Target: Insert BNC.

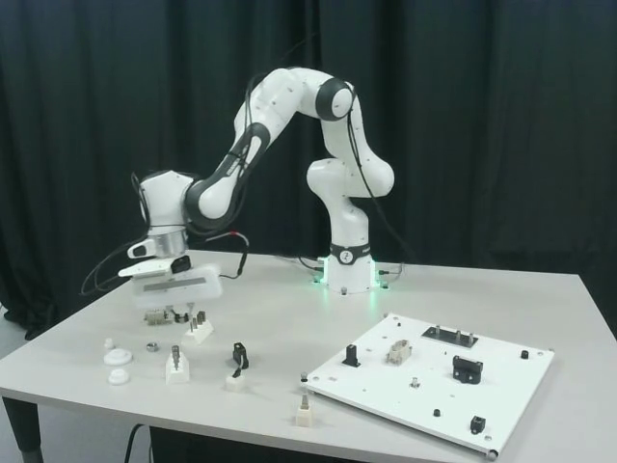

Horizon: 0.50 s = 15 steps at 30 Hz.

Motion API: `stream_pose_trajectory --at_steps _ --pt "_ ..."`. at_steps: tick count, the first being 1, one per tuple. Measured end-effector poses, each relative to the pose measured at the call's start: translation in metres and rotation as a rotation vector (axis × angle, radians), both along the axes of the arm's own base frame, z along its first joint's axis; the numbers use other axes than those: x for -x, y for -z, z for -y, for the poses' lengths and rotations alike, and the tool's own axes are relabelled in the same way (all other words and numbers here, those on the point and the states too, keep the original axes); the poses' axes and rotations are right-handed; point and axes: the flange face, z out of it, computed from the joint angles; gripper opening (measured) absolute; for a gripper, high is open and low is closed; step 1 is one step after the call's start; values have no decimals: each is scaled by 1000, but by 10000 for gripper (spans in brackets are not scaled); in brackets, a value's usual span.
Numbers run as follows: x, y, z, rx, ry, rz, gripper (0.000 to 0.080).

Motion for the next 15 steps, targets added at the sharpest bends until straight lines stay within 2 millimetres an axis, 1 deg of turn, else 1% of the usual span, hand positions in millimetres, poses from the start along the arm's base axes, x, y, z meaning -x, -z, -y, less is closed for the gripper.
stream_pose_trajectory --at_steps 6,15 --pt "-5 -8 -35 -23 -15 6 124" --pt "-12 -18 -95 -58 -37 7 124"
